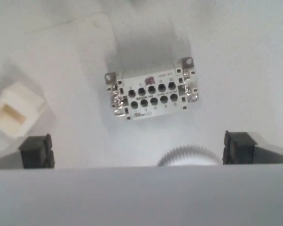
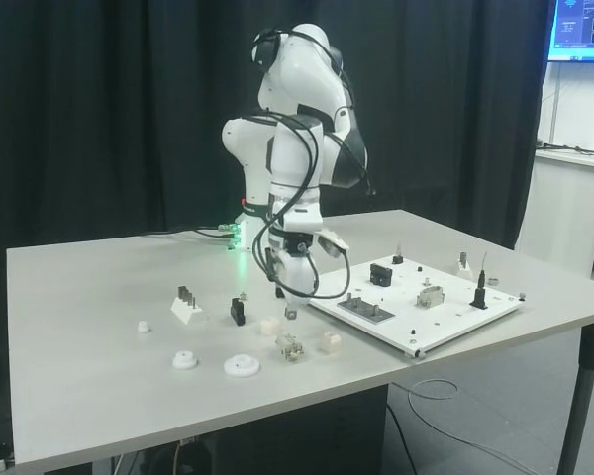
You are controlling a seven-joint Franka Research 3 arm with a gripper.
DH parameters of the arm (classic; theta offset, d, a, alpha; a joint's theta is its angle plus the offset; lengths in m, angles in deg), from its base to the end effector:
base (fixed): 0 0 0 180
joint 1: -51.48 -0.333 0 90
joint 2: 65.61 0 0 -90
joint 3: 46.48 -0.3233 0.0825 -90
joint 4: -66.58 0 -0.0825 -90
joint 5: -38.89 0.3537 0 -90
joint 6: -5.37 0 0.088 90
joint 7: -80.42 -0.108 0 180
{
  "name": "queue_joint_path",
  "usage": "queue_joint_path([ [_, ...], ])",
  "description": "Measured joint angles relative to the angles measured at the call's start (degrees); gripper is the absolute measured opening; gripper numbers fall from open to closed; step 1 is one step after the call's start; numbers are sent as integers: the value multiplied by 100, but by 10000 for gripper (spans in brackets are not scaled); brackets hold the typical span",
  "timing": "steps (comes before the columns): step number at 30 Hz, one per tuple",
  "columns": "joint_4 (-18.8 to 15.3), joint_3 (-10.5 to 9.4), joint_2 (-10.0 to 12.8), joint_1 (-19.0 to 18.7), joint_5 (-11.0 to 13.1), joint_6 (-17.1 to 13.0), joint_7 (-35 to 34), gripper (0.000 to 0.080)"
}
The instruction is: Pick waterproof.
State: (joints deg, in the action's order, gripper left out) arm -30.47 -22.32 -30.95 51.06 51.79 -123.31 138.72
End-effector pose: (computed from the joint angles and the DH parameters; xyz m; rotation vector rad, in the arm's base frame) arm 0.6157 -0.2250 0.2934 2.9835 0.8090 -0.0508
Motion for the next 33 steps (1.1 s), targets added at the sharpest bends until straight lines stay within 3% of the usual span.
queue_joint_path([
  [17,26,3,-278,-64,-330,341,-769,800],
  [33,189,4,-375,-81,-350,674,-2096,800],
])
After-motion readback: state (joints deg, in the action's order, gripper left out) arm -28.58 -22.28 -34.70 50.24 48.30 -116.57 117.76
